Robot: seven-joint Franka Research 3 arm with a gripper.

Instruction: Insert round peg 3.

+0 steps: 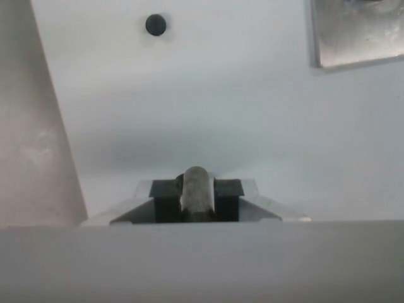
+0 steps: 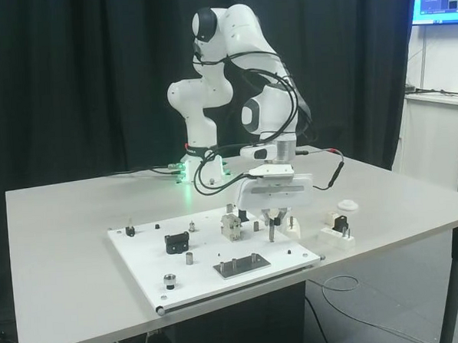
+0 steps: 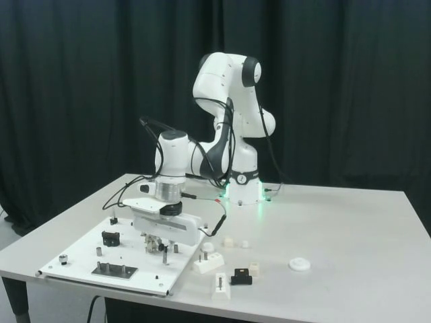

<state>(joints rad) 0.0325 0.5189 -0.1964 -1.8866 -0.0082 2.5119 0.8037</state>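
Clearly the gripper (image 1: 196, 203) is closed on round peg 3 (image 1: 195, 189), holding it upright above the white board (image 2: 145, 253). It looks like stiff, smooth metal, probably slippery; gripping its upper shaft leaves the tip free for insertion.
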